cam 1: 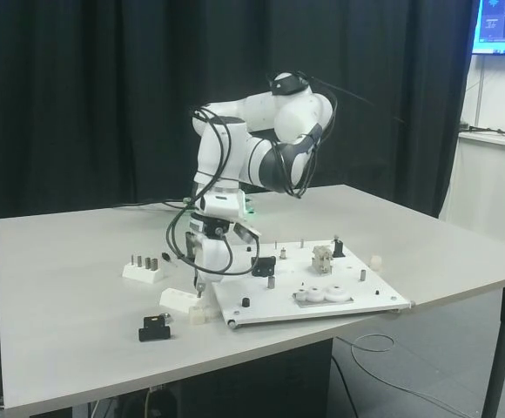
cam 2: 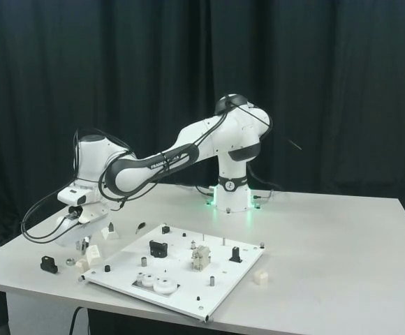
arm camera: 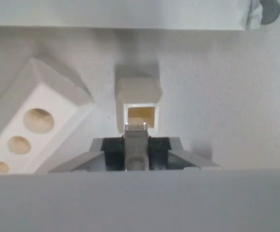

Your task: Insert Ethernet.

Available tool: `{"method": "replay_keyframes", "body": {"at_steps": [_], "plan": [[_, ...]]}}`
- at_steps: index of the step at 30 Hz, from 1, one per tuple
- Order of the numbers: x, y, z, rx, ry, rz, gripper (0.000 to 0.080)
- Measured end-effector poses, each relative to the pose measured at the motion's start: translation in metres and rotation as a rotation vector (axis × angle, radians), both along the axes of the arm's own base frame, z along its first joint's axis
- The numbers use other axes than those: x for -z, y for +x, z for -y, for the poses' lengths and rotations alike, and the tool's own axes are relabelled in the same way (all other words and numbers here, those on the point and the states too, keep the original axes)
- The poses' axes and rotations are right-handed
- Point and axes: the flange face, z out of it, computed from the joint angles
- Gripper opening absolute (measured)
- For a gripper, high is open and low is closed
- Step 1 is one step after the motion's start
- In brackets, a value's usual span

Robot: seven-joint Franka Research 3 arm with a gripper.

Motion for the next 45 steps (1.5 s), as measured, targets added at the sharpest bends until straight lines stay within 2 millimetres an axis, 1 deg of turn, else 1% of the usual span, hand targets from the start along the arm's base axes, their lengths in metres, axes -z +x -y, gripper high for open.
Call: {"method": "replay_keyframes", "body": {"at_steps": [9,30,37,45], "plan": [[-0.009,-0.001,-0.001,0.008,0.012,-0.007,0.0101],[-0.012,-0.005,-0.008,0.01,0.043,-0.047,0.0101],[-0.015,-0.017,-0.013,0.028,0.066,-0.073,0.0101],[-0.02,-0.041,-0.025,0.045,0.089,-0.101,0.0101]]}}
